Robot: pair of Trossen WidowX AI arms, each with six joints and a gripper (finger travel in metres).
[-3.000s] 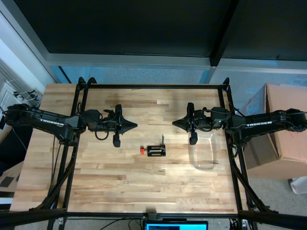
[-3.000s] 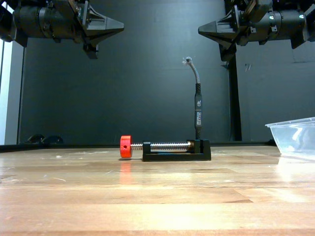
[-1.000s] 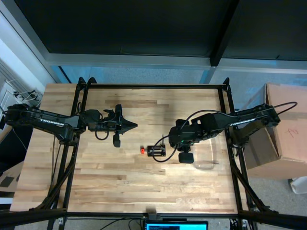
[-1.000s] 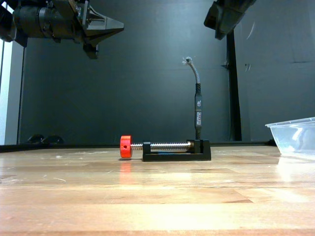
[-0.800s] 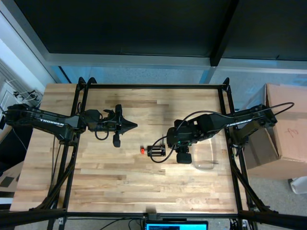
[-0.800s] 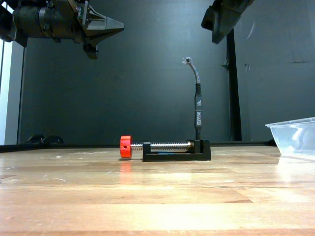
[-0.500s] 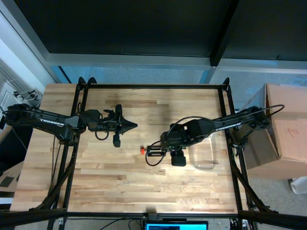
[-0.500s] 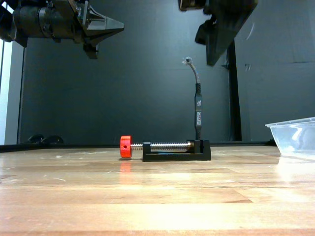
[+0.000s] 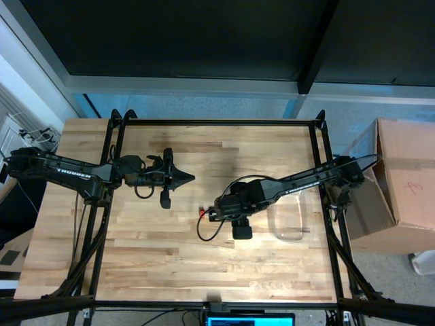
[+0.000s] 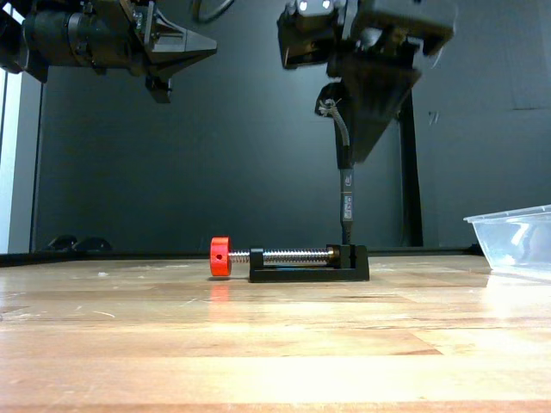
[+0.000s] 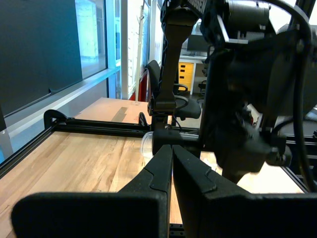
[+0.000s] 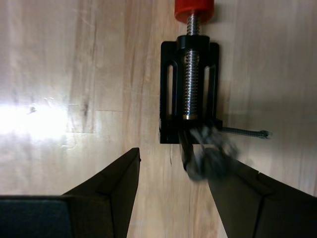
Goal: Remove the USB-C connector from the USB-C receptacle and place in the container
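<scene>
low view: slim black usb-c connector with a braided metal cable stub [image 10: 347, 202] upright, plugged into the usb-c receptacle [image 10: 349, 250] at one end of a small black metal vise [image 10: 293, 262] with threaded steel screw and red round knob [image 10: 220, 256]. long axis vertical, stub curling over at the top. right gripper [image 10: 360, 151] straight above, pointing down, fingertips level with the upper cable, not closed on it.

right wrist view: jaws spread wide. connector blurred between the matte black wedge fingers [image 12: 116, 183], much closer to one finger than the other, no contact visible. probably needs a small sideways shift to centre, then a drop to the stiff plug body and a straight pull up along the axis. bendy stub a poor place to pinch.

left gripper [image 9: 185, 178] well apart, high over the left half of the pale wooden plank table [image 9: 136, 258], fingers pressed together on nothing in left wrist view. right arm clearly nearer.

clear thin-walled plastic container [image 9: 289, 219] near the vise on the right side, rounded corners, open top.
</scene>
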